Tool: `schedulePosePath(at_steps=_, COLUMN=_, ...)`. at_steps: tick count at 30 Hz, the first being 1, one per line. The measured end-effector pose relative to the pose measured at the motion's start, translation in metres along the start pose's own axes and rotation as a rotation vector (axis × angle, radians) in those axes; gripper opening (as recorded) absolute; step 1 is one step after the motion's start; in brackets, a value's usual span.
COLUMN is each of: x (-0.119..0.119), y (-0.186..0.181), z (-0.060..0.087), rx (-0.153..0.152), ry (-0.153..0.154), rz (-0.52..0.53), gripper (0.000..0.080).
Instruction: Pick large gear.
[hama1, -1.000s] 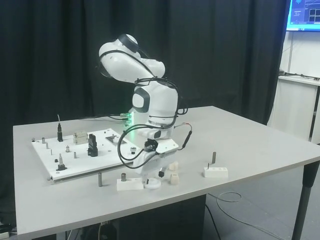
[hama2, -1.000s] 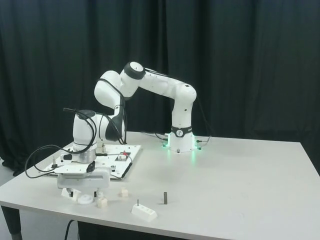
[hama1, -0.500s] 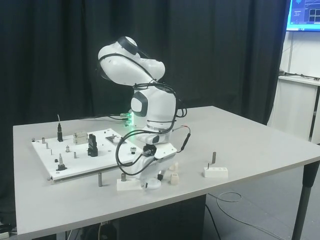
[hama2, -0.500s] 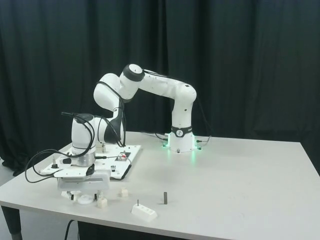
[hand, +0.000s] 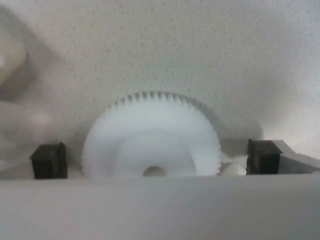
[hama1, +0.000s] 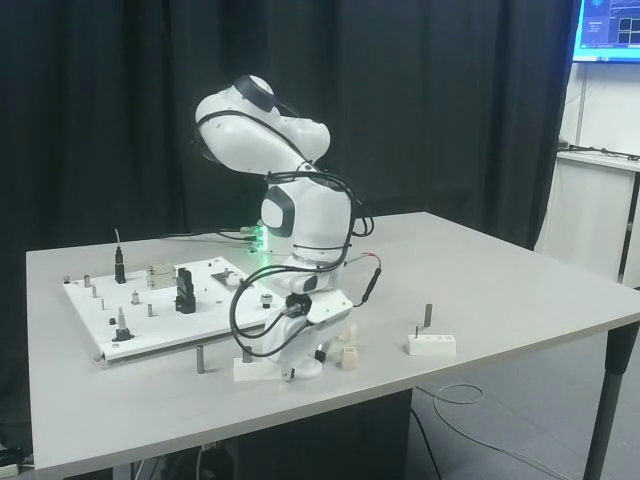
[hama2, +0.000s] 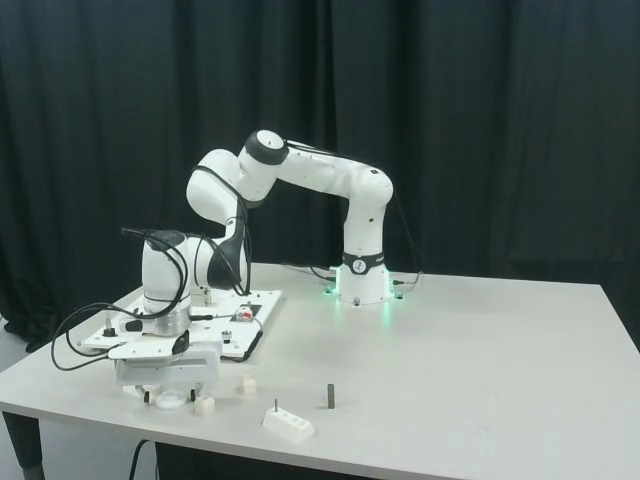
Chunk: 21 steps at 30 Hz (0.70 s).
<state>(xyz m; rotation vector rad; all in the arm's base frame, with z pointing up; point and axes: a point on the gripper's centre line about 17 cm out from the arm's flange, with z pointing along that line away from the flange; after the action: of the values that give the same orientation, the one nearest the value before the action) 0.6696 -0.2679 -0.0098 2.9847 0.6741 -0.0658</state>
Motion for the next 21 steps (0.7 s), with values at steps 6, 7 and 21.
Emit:
schedulePosePath(at_steps=6, x=-0.0003, y=0.0, z=0.0003, rx=0.003, ry=-0.001, rz=0.003, gripper=0.08)
schedulePosePath(at_steps=7, x=-0.0002, y=0.0, z=0.0004, rx=0.004, ry=0.0, rz=0.003, gripper=0.08)
schedulePosePath(at_steps=21, x=0.0002, y=-0.0019, z=0.0016, rx=0.021, ry=0.004, rz=0.037, gripper=0.0634)
